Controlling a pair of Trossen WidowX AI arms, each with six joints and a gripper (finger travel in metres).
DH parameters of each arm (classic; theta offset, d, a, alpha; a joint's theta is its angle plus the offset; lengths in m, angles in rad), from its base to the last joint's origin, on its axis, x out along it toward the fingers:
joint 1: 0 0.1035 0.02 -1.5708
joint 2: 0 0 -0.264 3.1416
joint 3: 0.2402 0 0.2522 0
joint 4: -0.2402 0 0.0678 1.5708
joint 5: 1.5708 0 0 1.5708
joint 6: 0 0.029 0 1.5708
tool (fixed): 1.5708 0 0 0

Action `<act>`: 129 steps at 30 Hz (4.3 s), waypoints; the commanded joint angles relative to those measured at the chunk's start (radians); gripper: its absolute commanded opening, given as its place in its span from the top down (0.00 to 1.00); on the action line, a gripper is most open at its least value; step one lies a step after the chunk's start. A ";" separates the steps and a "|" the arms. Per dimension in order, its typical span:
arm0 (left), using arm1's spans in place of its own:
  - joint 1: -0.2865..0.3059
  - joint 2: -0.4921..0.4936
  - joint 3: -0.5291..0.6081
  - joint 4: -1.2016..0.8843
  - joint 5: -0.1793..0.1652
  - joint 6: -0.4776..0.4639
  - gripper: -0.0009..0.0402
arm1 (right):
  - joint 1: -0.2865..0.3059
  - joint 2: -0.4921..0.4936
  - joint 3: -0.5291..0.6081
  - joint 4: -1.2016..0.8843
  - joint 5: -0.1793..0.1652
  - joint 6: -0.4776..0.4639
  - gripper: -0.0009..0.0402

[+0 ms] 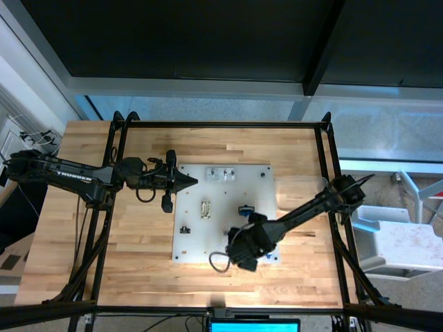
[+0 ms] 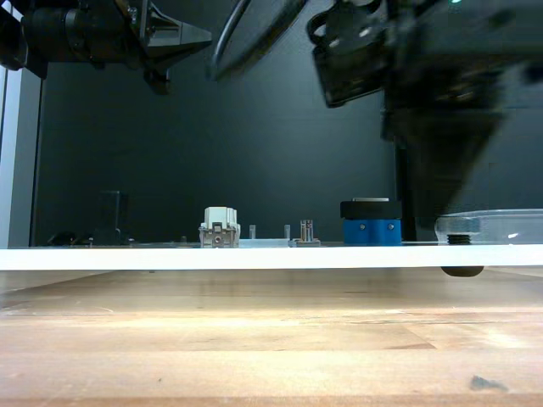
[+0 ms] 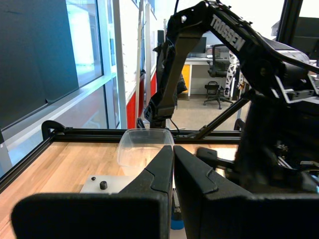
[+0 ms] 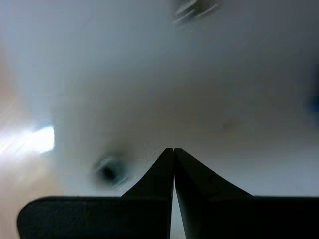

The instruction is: Unfasten the M12 fastener and place in the container

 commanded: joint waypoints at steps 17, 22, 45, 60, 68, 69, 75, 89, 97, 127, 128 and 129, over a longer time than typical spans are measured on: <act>0.000 0.000 0.000 0.001 0.000 0.000 0.98 | 0.006 -0.023 0.012 -0.005 -0.066 0.050 0.98; 0.000 0.000 0.000 0.001 0.000 0.000 0.98 | 0.006 -0.029 0.061 -0.055 -0.066 0.227 0.98; 0.000 0.000 0.000 0.001 0.000 0.000 0.98 | 0.010 0.028 0.132 -0.068 -0.138 0.573 0.32; 0.000 0.000 0.000 0.001 0.000 0.000 0.98 | 0.010 0.050 0.068 0.026 -0.164 0.597 0.44; 0.000 0.000 0.000 0.001 0.000 0.000 0.98 | 0.003 0.050 0.063 0.029 -0.163 0.597 0.53; 0.000 0.000 0.000 0.001 0.000 0.000 0.98 | 0.003 0.050 0.061 0.029 -0.163 0.597 0.54; 0.000 0.000 0.000 0.001 0.000 0.000 0.98 | 0.001 0.050 0.058 0.029 -0.163 0.596 0.64; 0.000 0.000 0.000 0.001 0.000 0.000 0.98 | 0.000 0.050 0.054 0.029 -0.163 0.593 0.87; 0.000 0.000 0.000 0.001 0.000 0.000 0.98 | -0.001 0.044 0.055 0.028 -0.163 0.587 0.92; 0.000 0.000 0.000 0.001 0.000 0.000 0.98 | -0.028 -0.161 0.033 -0.083 -0.162 0.468 0.92; 0.000 0.000 0.000 0.001 0.000 0.000 0.98 | -0.032 -0.171 0.021 -0.082 -0.162 0.462 0.92; 0.000 0.000 0.000 0.001 0.000 0.000 0.98 | -0.038 -0.183 0.005 -0.081 -0.162 0.456 0.92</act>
